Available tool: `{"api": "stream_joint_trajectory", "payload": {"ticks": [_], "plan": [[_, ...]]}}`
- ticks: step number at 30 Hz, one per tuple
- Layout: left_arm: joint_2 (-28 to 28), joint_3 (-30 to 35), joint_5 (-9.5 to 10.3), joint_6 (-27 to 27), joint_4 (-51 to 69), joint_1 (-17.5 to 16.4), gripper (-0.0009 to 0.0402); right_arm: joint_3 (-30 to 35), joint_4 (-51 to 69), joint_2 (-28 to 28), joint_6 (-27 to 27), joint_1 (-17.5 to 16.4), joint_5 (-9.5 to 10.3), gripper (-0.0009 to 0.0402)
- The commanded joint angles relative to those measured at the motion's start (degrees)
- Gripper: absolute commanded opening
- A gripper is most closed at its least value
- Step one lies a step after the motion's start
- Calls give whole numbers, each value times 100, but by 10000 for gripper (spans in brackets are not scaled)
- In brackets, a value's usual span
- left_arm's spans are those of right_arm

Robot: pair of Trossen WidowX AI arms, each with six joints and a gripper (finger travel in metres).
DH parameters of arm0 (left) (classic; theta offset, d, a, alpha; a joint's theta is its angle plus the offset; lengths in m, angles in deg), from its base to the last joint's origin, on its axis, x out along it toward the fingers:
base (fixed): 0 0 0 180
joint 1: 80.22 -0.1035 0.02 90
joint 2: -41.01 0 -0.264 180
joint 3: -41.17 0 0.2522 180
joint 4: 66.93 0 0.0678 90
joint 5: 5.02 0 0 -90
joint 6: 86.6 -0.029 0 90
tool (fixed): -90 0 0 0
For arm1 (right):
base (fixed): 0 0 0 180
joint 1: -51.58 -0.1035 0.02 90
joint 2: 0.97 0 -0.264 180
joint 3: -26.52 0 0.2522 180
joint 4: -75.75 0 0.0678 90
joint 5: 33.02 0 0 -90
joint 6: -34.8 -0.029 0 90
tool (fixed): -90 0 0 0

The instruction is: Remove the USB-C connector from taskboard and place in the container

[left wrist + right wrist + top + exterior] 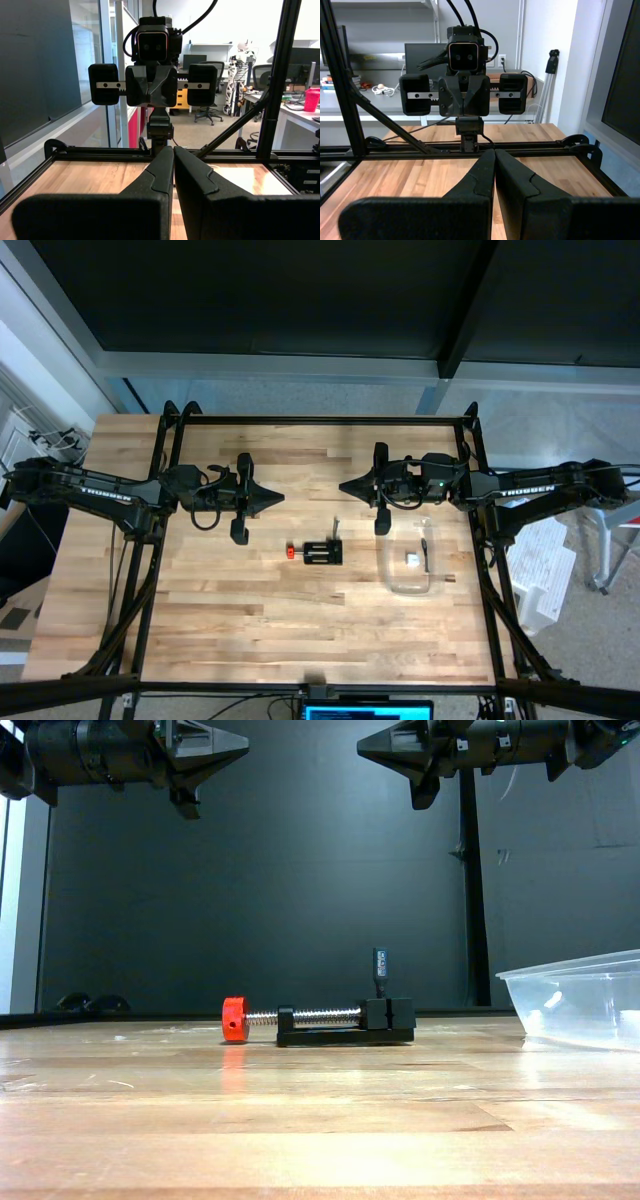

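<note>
A: Jaws first. Left gripper (173, 151) is pressed together with nothing between the fingers. It hangs high over the left half of the table (250, 620), tip pointing inward.
B: Next over?
A: The taskboard (318, 552) lies flat mid-table, red knob (291, 551) at its left end. A thin grey sliver (380, 965) stands upright at its right end. The right gripper (494, 151) is also closed on nothing, up high, facing the left one.
B: Connector?
A: The USB-C connector (425, 555) looks like the black stick lying inside the container (580, 1010), near a small white cube (411, 559). The task reads as done to me.
B: So what goes wrong from here?
A: Mostly a stray move. The tub seems light and unanchored (guessing from the thin clear plastic). If the right arm drops low it could shove or tip the tub and spill the plug. There's also a mislabel risk, since the sliver on the board could get mistaken for the plug.
</note>
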Motion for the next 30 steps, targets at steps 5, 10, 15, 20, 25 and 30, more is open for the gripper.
{"api": "stream_joint_trajectory", "payload": {"ticks": [5, 10, 15, 20, 25, 30], "plan": [[2, 2, -2, 0, 0, 0, 0, -107, -24, -17, -31, -142, 26, 0], [2, 2, -2, 0, 0, 0, 0, -186, -131, -28, -48, -223, -17, 0], [2, 2, -2, 0, 0, 0, 0, -225, -142, -28, -20, -219, -13, 0], [2, 2, -2, 0, 0, 0, 0, -219, -216, -28, -7, -208, -17, 0], [4, 2, 0, 0, 0, -2, 0, -219, -210, -28, -7, -144, -2, 0], [2, 2, 0, 0, 0, -2, 0, -221, -210, -28, -7, -116, 33, 0]]}}
